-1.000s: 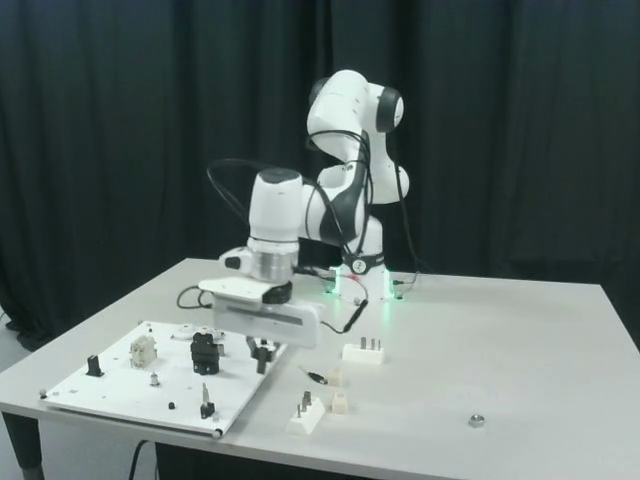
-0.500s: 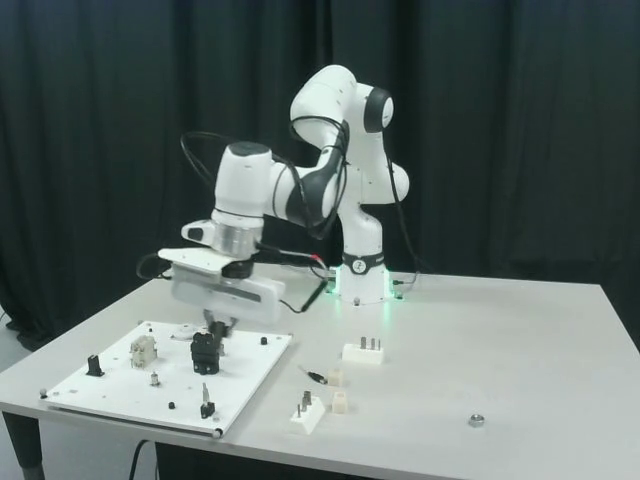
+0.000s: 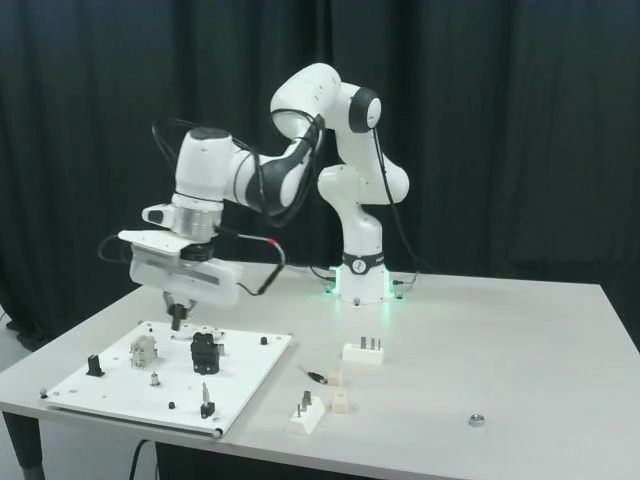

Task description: Insert square peg 4.

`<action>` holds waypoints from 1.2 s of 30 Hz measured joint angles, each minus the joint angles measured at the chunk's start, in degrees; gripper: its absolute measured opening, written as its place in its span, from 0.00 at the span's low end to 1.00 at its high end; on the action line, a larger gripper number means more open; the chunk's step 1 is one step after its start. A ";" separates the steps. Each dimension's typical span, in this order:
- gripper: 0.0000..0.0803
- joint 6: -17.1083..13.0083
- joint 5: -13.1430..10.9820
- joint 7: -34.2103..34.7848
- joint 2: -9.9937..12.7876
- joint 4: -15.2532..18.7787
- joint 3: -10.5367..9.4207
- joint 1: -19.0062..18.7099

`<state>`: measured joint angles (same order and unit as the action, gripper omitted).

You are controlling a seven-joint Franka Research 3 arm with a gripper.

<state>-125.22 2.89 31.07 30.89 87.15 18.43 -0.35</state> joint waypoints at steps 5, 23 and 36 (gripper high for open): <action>0.19 0.00 -0.05 -2.01 0.10 -0.70 0.00 2.23; 0.19 -1.37 -1.54 -8.25 1.93 -2.85 0.02 8.77; 0.19 -4.31 -6.03 -13.23 6.30 -7.05 0.06 13.46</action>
<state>-129.53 -3.14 17.84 37.20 80.11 18.49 13.10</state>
